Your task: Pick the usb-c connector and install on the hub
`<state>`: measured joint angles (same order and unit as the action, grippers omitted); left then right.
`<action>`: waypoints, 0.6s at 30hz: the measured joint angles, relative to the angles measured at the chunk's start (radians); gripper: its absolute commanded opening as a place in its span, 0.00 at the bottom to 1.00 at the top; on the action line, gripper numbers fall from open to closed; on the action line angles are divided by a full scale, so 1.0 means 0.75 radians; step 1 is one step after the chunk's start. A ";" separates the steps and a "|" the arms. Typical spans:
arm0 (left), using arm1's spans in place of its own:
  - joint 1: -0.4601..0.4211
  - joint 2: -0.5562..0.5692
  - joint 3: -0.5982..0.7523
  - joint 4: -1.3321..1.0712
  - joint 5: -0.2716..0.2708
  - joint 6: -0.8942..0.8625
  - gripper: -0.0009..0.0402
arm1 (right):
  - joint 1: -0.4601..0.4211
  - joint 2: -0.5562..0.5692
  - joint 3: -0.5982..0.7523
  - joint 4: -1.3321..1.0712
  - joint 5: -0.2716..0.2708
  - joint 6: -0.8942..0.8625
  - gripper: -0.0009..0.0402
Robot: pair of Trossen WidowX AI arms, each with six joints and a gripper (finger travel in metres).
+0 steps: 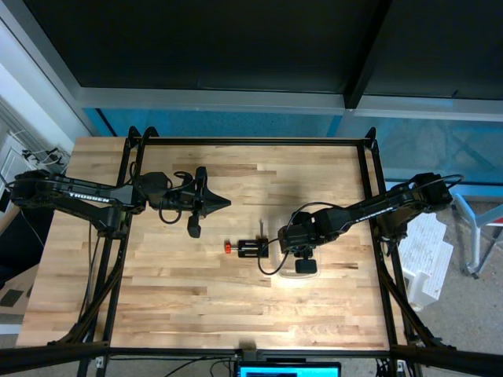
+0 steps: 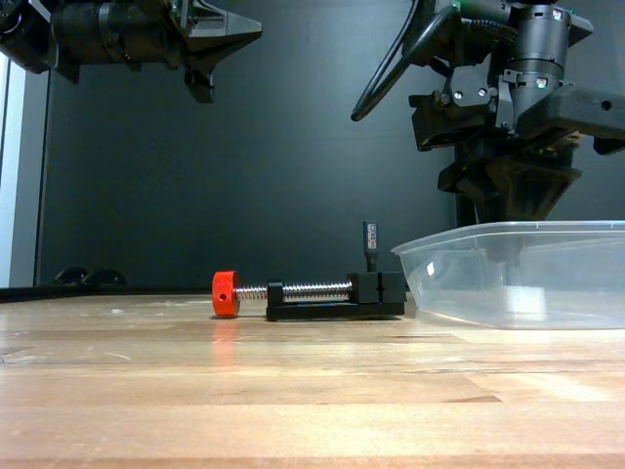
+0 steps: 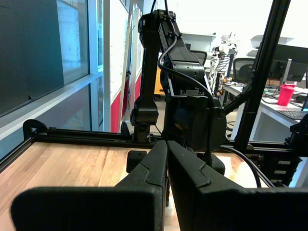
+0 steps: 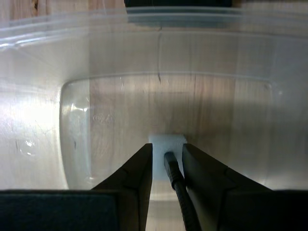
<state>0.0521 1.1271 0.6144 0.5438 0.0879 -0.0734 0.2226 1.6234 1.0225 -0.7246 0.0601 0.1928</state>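
Low view — left gripper (image 2: 250,37) aloft; tub (image 2: 449,283) veils right gripper (image 4: 167,149), connector (image 4: 170,162).

The left gripper (image 1: 226,203) and right gripper (image 4: 167,148) are black, with a clear tub (image 2: 508,234) beneath the right one and a black clamp (image 2: 332,298) with an orange knob (image 2: 225,293) beside it.

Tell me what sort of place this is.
Probably a robotics lab in an office: desks and chairs beyond the wooden table, a clear bin. The left gripper, jaws shut, hangs high over the table; the right gripper over the bin grips the usb-c connector.
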 measured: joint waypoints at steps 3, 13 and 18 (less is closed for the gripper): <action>0.000 0.001 0.000 0.001 0.001 0.001 0.02 | 0.000 0.010 0.000 0.010 0.000 0.000 0.14; 0.000 0.001 0.000 0.000 0.000 0.001 0.02 | 0.000 0.028 0.000 0.041 0.001 -0.005 0.03; 0.000 0.001 0.000 0.000 0.000 0.000 0.02 | 0.000 0.029 0.000 0.052 0.001 -0.011 0.02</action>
<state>0.0521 1.1275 0.6144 0.5438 0.0879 -0.0734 0.2226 1.6451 1.0225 -0.6853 0.0605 0.1848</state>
